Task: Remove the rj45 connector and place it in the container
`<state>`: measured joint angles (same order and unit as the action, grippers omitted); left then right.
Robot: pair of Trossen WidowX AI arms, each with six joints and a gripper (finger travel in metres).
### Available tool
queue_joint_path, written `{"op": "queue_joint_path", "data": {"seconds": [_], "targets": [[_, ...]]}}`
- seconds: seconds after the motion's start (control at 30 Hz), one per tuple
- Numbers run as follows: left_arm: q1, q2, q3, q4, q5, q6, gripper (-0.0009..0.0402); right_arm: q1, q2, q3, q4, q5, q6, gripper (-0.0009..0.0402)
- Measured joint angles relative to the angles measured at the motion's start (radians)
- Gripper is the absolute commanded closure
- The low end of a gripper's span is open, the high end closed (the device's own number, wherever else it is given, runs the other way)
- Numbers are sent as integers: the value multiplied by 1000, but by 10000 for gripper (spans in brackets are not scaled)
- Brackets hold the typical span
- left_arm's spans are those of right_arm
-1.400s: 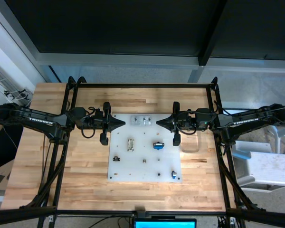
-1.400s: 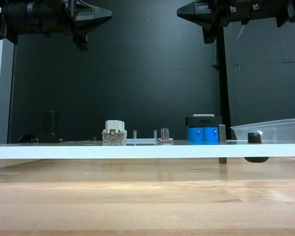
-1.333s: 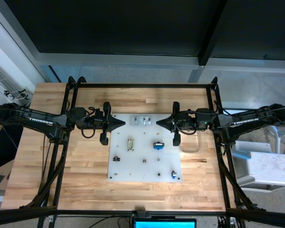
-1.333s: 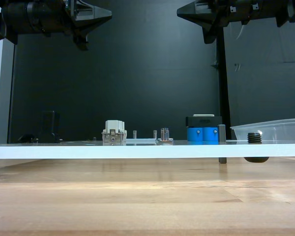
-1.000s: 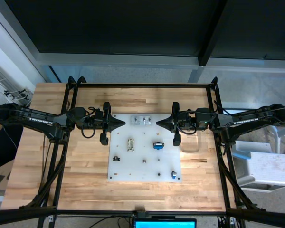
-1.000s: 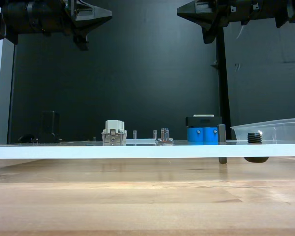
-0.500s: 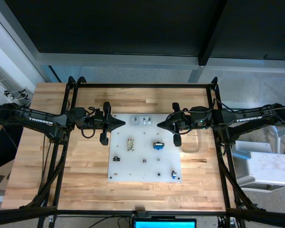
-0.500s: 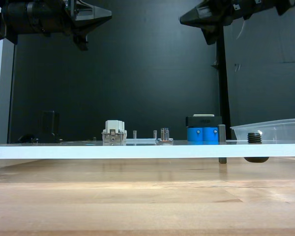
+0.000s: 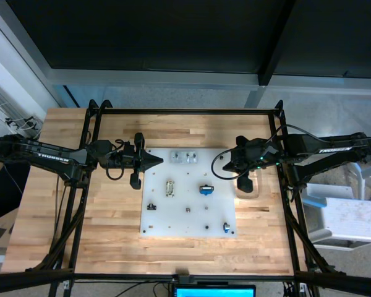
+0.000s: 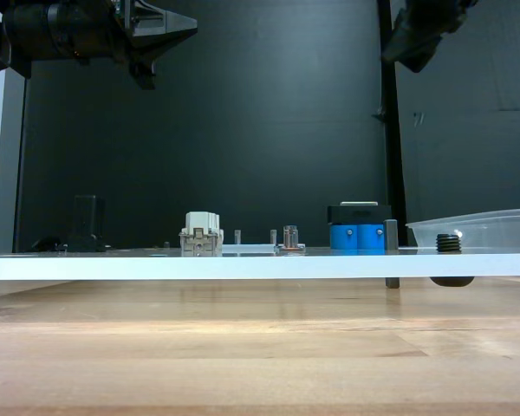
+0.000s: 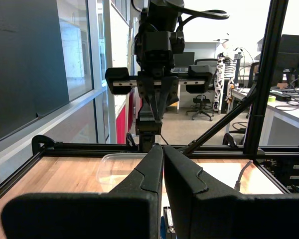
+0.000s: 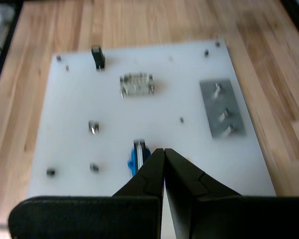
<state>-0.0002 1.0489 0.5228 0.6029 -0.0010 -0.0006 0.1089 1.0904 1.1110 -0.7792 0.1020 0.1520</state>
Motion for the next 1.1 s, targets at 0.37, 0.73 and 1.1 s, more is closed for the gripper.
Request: {"op": "queue_joint_path", "data": {"seconds": [0.37, 0.73, 1.1], "targets": [[0, 0, 0, 0, 0, 0, 392, 82, 27, 130, -346, 1, 34, 393], [0, 0, 0, 0, 0, 0, 392, 240, 124, 168, -452, 6, 177, 393], [0, 0, 0, 0, 0, 0, 392, 413, 254, 168, -507, 1, 339, 393]]}}
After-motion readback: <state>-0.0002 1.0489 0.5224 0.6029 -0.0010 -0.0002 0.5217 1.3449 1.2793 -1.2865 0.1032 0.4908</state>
